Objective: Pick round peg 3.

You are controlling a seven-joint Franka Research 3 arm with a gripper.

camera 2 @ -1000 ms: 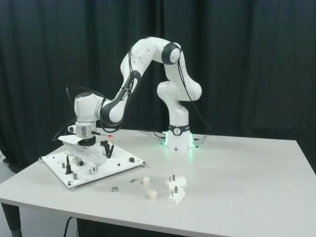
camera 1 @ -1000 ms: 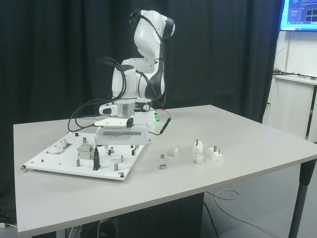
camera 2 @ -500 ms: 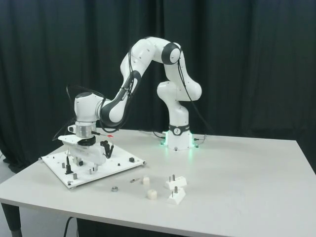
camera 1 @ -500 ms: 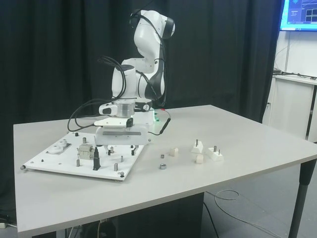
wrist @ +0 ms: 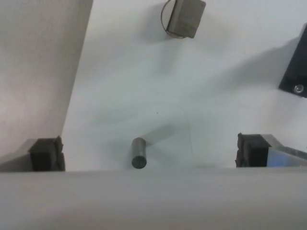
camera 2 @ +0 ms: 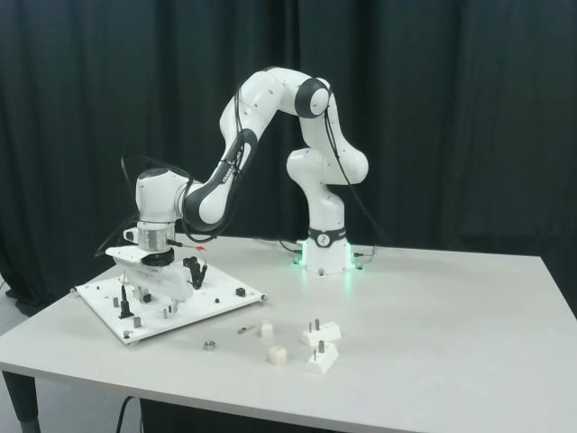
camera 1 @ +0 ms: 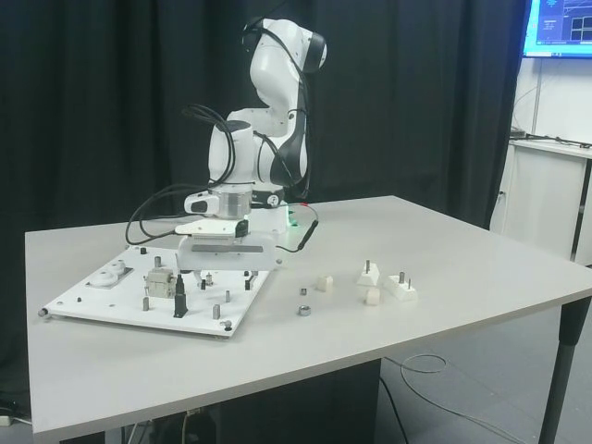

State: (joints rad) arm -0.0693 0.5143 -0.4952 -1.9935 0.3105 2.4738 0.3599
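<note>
1. A white robot arm [camera 2: 270, 117] reaches from its base at the back of a grey worktop [camera 2: 451, 316] down to a white board [camera 1: 139, 301] on the worktop's edge.
2. The end effector [wrist: 148, 155] hangs low over the board with its two black fingertips [wrist: 46, 154] spread wide apart, holding nothing.
3. In the wrist view, the round peg [wrist: 138, 153], a small dark upright cylinder, stands on the board between the fingertips, touching neither.
4. The end effector's own body hides the peg's lower end in that view; in both room views the peg sits under the hand and cannot be picked out.
5. A grey square-headed peg [wrist: 184, 18] stands further off on the board, and a black part [wrist: 295, 72] is cut off at the frame edge.
6. At about 3 o'clock from the board, small white blocks [camera 1: 388, 277] with pins lie loose on the worktop.
</note>
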